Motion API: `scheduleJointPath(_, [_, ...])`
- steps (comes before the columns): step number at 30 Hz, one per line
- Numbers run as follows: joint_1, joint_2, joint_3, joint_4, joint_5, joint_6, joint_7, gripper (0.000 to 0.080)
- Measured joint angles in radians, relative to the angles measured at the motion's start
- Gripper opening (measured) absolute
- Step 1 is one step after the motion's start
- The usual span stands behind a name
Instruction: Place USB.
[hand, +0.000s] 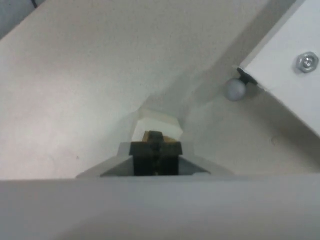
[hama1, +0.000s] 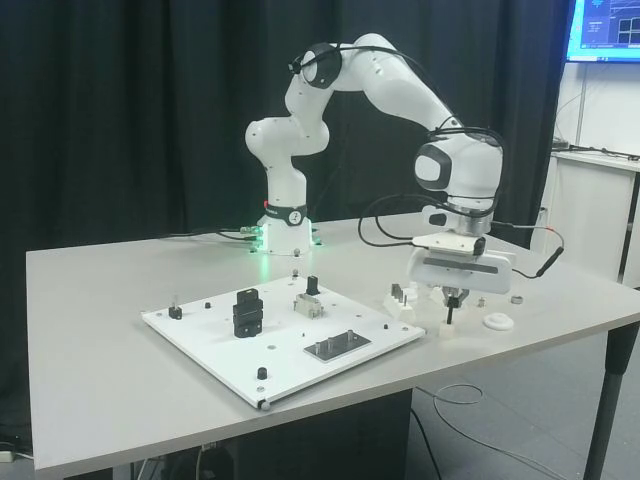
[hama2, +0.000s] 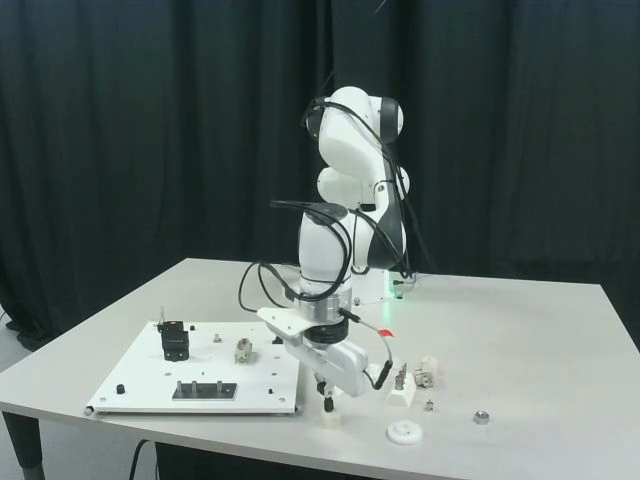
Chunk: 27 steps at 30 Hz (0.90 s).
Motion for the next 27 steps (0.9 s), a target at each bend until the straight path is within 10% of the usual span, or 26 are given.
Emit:
scheduleJointPath(8, [0.001, 0.0, 0.0, 0.01, -0.007, -0.019, 0.005, 0.0025])
scheduleJointPath(9, [0.002, 0.0, 0.0, 0.011, -0.011, -0.021, 0.004, 0.0279])
scheduleJointPath(13, [0.005, 0.0, 0.0, 0.02, -0.025, -0.038, 0.002, 0.0279])
scheduleJointPath(14, [0.006, 0.0, 0.0, 0.022, -0.028, -0.041, 0.002, 0.0594])
scheduleJointPath(27, [0.009, 0.0, 0.0, 0.073, -0.058, -0.097, -0.008, 0.0754])
